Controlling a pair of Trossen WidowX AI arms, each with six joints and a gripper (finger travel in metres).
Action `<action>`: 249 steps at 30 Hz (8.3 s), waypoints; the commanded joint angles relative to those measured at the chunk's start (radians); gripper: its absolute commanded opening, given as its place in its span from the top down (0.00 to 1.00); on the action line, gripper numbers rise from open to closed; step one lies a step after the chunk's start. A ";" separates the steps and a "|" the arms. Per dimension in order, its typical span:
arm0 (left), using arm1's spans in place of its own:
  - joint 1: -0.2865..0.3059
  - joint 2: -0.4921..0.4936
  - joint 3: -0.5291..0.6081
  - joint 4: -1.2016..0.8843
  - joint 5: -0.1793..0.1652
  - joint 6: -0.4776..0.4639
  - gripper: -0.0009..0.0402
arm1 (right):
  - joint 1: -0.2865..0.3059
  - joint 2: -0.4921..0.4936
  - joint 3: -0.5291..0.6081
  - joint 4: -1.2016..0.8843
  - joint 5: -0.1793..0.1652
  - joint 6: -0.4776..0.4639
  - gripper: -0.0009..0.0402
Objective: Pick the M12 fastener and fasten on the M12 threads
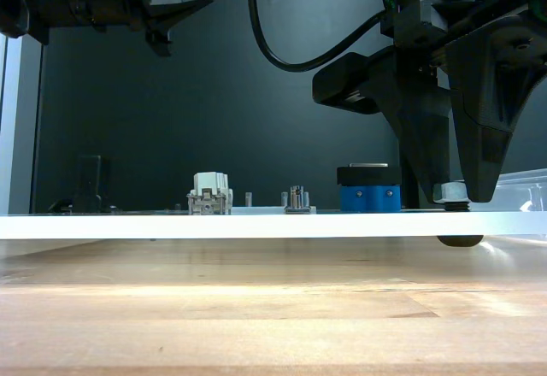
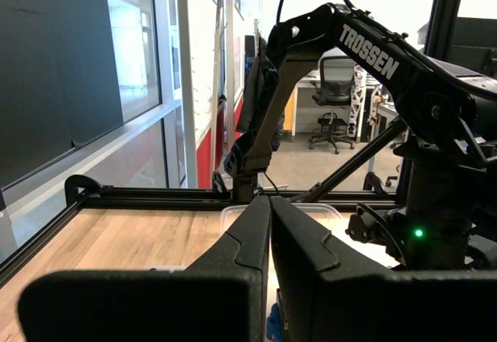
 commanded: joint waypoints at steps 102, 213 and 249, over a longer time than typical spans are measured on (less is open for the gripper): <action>0.000 0.000 0.000 0.000 0.000 0.000 0.98 | -0.005 -0.154 0.000 -0.083 0.068 -2.702 0.98; 0.000 0.000 0.000 0.000 0.000 0.000 0.98 | -0.008 -0.102 -0.150 0.108 0.066 -2.713 0.98; 0.000 0.000 0.000 0.000 0.000 0.000 0.98 | -0.009 -0.119 -0.149 0.063 0.019 -2.626 0.98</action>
